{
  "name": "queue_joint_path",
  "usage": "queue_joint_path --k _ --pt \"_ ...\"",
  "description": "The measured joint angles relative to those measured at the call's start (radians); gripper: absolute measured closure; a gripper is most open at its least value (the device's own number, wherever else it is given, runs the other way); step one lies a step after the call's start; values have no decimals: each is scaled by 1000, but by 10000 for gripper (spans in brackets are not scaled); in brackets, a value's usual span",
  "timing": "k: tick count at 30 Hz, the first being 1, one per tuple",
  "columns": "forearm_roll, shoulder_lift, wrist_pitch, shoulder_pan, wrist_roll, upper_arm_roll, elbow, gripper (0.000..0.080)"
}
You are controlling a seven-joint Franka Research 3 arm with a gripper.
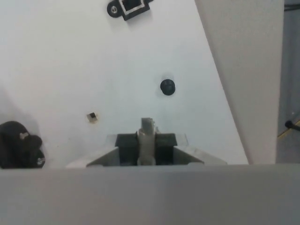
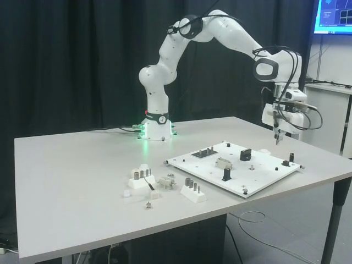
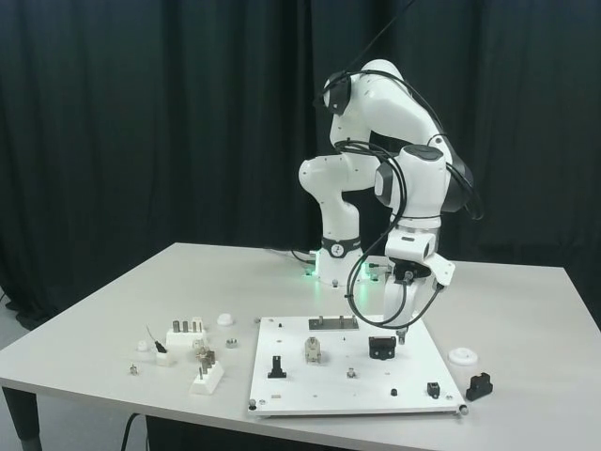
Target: Place Ethernet.
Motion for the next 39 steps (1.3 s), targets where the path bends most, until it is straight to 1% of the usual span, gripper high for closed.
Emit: queue_joint_path --k 16,22,29,39 --pt "0 16 -45 1 40 0 39 730" --pt "-5 20 -61 1 71 -2 49 730" --pt "-37 20 -111 1 108 -17 60 730" --pt "-75 19 -188 -4 121 -54 64 730"
